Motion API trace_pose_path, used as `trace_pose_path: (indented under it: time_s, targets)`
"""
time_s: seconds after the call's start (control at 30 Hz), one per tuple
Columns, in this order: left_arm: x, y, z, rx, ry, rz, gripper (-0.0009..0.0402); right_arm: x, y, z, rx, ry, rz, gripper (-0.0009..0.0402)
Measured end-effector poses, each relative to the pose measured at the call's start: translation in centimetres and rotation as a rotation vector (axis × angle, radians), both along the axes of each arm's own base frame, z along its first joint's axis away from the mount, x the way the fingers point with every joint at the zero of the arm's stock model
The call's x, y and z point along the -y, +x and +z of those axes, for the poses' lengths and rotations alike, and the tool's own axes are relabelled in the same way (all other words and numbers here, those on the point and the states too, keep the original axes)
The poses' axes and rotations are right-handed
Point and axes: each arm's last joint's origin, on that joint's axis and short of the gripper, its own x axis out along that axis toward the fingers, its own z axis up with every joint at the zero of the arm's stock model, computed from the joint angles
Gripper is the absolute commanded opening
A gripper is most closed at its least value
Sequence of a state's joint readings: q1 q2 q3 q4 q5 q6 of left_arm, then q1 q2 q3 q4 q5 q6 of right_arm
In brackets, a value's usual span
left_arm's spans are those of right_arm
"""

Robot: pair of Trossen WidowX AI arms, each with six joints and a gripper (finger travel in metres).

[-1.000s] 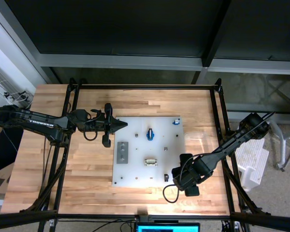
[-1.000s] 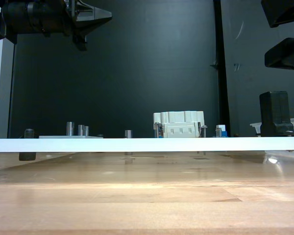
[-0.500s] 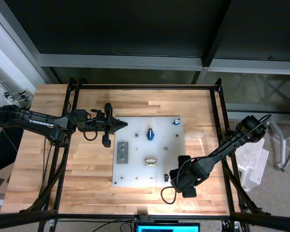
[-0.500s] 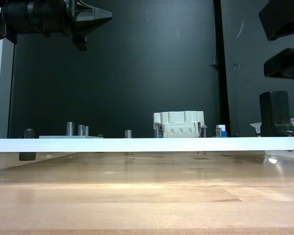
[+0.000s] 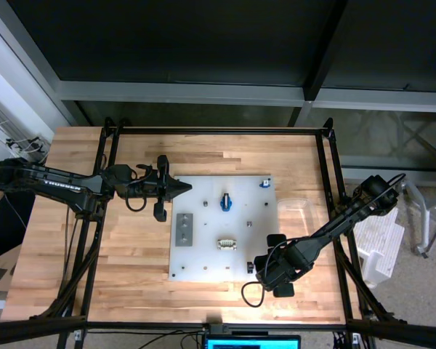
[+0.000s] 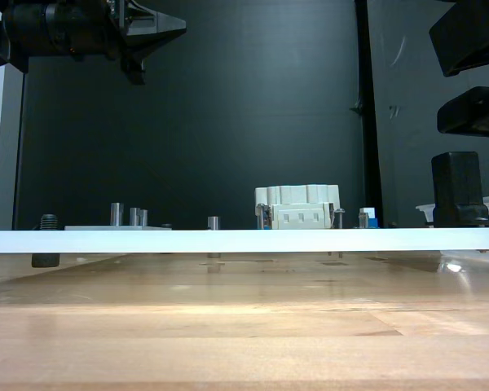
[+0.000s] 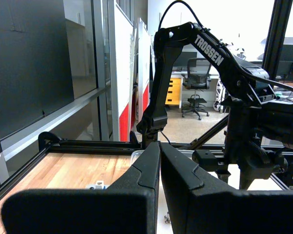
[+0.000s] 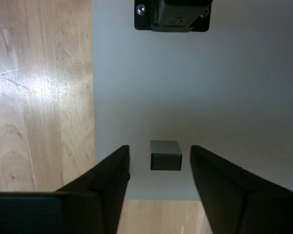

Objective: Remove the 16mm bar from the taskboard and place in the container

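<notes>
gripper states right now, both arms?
Left gripper: closed, empty, raised over the taskboard's far-left corner.
Right gripper: open, straddling the 16mm bar, not gripping it.

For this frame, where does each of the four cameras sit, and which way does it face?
High: above the near edge, looking down on the taskboard; left claw at its far-left corner, right claw over its near-right corner.
Low: table height, level along the taskboard edge; both claws hang above.
Left wrist: along the shut left claw, facing the right arm.
Right wrist: straight down between the open right claw onto a small grey piece.
Shared: high and right wrist both show the taskboard's near-right corner.
</notes>
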State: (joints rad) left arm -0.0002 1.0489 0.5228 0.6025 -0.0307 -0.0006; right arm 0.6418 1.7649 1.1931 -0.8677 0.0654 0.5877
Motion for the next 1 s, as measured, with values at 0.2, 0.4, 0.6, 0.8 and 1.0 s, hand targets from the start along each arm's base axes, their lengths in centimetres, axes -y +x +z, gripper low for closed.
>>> trace_pose_path:
  time_s: [0.2,0.4,0.6,0.8,1.0]
  targets:
    - [0.0,0.0,0.0,0.0,0.0,0.0,0.0,0.1,0.0,0.0,0.01,-0.019,-0.002,0.0076]
    - [0.0,0.0,0.0,0.0,0.0,0.0,0.0,0.1,0.0,0.1,0.011,-0.016,-0.002,0.003]
    - [0.0,0.0,0.0,0.0,0.0,0.0,0.0,0.1,-0.1,0.4,0.017,-0.013,-0.002,0.0002]
    - [0.0,0.0,0.0,0.0,0.0,0.0,0.0,0.5,-0.5,1.7,0.042,0.006,-0.003,0.0002]
    - [0.0,0.0,0.0,0.0,0.0,0.0,0.0,1.1,-1.1,3.3,0.059,0.021,-0.007,0.0002]
